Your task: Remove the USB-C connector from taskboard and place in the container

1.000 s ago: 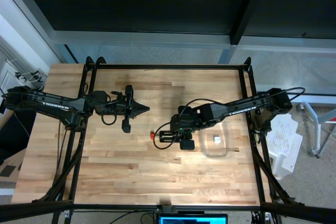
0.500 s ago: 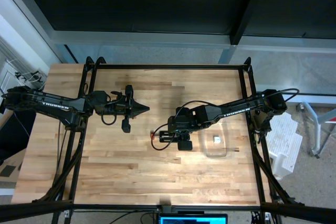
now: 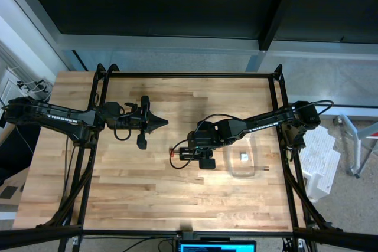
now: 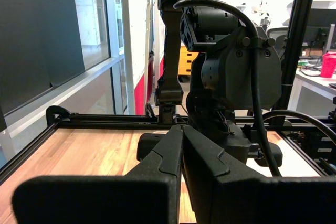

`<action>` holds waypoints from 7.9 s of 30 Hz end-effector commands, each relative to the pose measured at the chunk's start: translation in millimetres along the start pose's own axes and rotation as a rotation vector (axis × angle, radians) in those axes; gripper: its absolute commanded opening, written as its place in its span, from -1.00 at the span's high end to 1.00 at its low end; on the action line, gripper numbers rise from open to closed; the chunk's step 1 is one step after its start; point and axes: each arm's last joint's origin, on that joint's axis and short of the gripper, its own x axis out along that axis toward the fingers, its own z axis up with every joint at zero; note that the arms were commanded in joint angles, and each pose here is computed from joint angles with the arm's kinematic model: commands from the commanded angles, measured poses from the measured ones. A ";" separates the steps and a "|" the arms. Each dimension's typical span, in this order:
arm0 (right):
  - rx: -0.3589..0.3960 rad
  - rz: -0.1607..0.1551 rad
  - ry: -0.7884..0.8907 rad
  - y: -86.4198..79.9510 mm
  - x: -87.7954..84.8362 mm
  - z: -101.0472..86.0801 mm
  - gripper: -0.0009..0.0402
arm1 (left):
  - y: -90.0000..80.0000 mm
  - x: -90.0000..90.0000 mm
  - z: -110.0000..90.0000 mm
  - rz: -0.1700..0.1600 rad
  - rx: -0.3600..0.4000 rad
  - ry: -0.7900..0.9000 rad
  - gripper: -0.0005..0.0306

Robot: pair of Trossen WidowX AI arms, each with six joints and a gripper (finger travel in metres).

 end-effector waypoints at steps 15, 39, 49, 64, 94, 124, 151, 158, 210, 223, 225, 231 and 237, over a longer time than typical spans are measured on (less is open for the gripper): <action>-0.005 -0.001 0.000 -0.6 0.1 0.1 0.83 | 0.0 0.0 0.1 0.000 0.000 0.000 0.96; -0.003 0.000 -0.005 -1.4 -1.4 0.3 0.96 | 0.0 0.1 0.0 0.000 0.000 0.000 0.97; 0.000 0.006 -0.022 -2.3 -11.1 -0.2 0.96 | 0.0 0.0 0.1 0.000 0.000 0.000 0.96; 0.000 0.006 -0.027 -3.4 -24.9 3.6 0.96 | 0.1 0.1 0.0 0.000 0.000 0.000 0.96; 0.009 0.032 0.008 3.3 -79.5 -70.0 0.96 | 0.0 0.1 0.0 0.000 0.000 0.000 0.97; 0.035 0.011 0.131 -9.6 -59.7 -175.2 0.95 | 0.1 0.1 0.0 0.000 0.000 0.000 0.97; 0.079 0.015 0.120 -7.3 -66.8 -170.6 0.23 | 0.0 0.1 0.0 0.000 0.000 0.000 0.97; 0.076 0.014 0.129 -7.6 -77.8 -165.8 0.17 | 0.0 0.1 0.0 0.000 0.000 0.000 0.97; 0.091 -0.016 -1.112 -57.0 -109.9 -87.3 0.96 | 0.0 0.0 0.1 0.000 0.000 0.000 0.97; 0.123 -0.008 -1.167 -61.7 -101.7 -93.4 0.96 | 0.0 0.1 0.0 0.000 0.000 0.000 0.97; 0.122 -0.006 -1.166 -61.6 -101.1 -93.8 0.96 | 0.0 0.1 0.0 0.000 0.000 0.000 0.97; 0.126 0.005 -1.167 -61.2 -98.2 -96.0 0.96 | 0.0 0.1 0.0 0.000 0.000 0.000 0.97; 0.136 0.011 -1.172 -60.5 -92.7 -101.1 0.96 | 0.0 0.1 0.0 0.000 0.000 0.000 0.97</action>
